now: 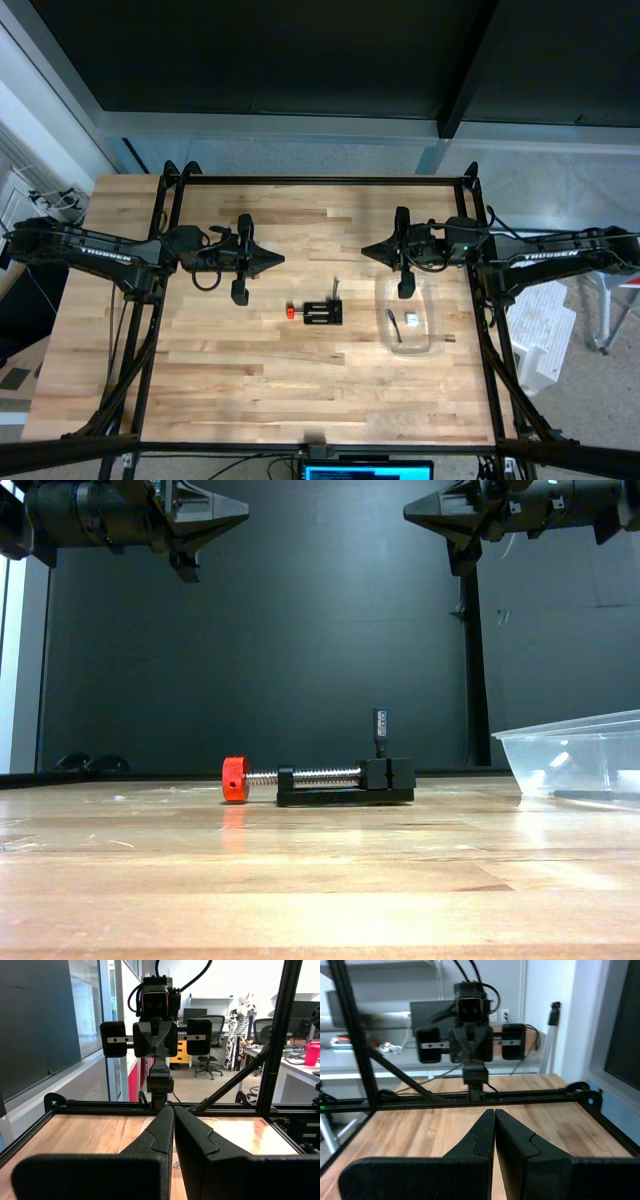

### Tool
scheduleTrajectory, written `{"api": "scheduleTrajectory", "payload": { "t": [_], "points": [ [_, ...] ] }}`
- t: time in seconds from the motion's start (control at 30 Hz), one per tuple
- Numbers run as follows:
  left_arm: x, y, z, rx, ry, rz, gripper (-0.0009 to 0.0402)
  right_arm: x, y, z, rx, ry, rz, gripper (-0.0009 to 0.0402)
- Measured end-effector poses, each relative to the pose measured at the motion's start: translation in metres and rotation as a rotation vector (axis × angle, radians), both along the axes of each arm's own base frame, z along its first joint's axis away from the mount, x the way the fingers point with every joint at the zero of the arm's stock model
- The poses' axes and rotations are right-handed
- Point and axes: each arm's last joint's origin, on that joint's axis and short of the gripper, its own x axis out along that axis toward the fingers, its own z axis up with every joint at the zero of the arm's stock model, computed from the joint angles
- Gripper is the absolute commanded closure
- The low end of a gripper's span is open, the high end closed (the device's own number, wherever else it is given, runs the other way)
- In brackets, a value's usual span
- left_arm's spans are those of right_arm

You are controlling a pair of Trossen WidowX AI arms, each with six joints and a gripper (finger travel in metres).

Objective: Remove the USB-C connector from taskboard and place in the container

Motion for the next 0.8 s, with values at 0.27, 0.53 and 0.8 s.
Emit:
{"api": "scheduleTrajectory", "payload": {
  "t": [0.27,0.53,0.8],
  "points": [
    [0.0,0.0,0.0,0.0,0.0,0.0,0.0393,-0.0002,-0.0023,0.0003,-0.002,-0.014,0.019,0.0393],
    [0.0,0.0,0.0001,0.0,-0.001,0.0,0.0393,-0.0001,-0.0028,-0.0017,-0.008,-0.009,0.016,0.0393],
    [0.0,0.0,0.0,0.0,0.0,0.0,0.0393,0.0,-0.0031,-0.0009,-0.031,-0.018,0.009,0.0393]
  ]
}}
